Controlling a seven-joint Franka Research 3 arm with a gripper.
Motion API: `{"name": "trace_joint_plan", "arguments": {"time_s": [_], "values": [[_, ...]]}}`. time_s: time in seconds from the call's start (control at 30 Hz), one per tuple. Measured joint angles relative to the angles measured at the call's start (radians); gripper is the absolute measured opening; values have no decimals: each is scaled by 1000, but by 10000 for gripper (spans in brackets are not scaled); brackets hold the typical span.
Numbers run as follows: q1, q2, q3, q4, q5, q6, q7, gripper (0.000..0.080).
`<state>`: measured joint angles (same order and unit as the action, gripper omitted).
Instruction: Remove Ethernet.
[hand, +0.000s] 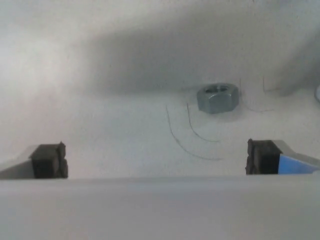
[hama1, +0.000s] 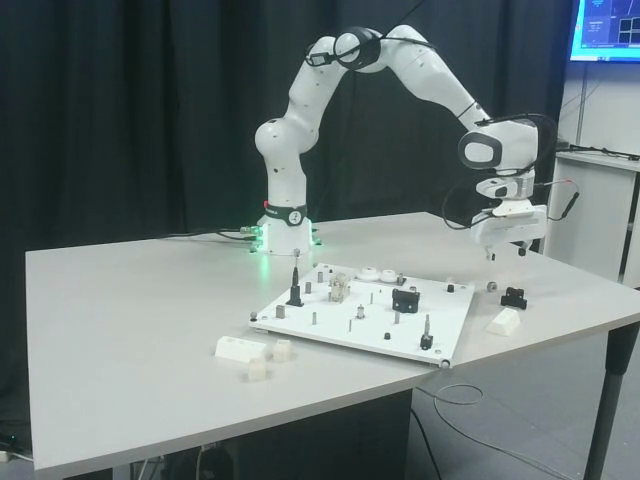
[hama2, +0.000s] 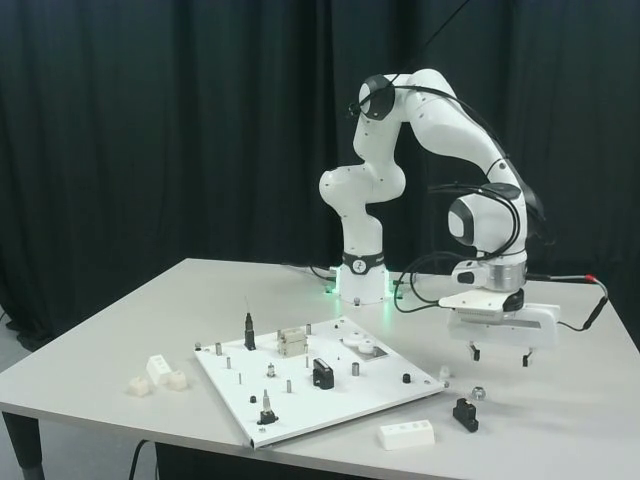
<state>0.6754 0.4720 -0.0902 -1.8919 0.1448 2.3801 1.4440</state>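
a robotics lab: black curtains (hama2: 150, 130) all round, a white arm (hama2: 430, 150) bolted to a grey table (hama1: 130, 330), a wall monitor (hama1: 605, 30).

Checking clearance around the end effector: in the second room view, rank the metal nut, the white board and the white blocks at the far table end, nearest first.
From the end effector:
1. Metal nut, on the table just below it.
2. White board, mid-table beside it.
3. White blocks, at the opposite table end.

Nut (hand: 218, 97) on table (hama1: 130, 300), probably beside board (hama1: 365, 315)
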Motion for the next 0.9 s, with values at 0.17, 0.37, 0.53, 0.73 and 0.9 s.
{"name": "trace_joint_plan", "arguments": {"time_s": [0.17,0.37,0.53,0.73,0.9], "values": [[4,-4,0,0,-8,-3,5,800],[8,-9,-1,0,-25,-6,5,800],[11,-11,-2,0,-33,-6,5,800],[14,-12,-8,0,-33,-6,5,800],[15,-13,-11,1,-33,-6,5,800]]}}
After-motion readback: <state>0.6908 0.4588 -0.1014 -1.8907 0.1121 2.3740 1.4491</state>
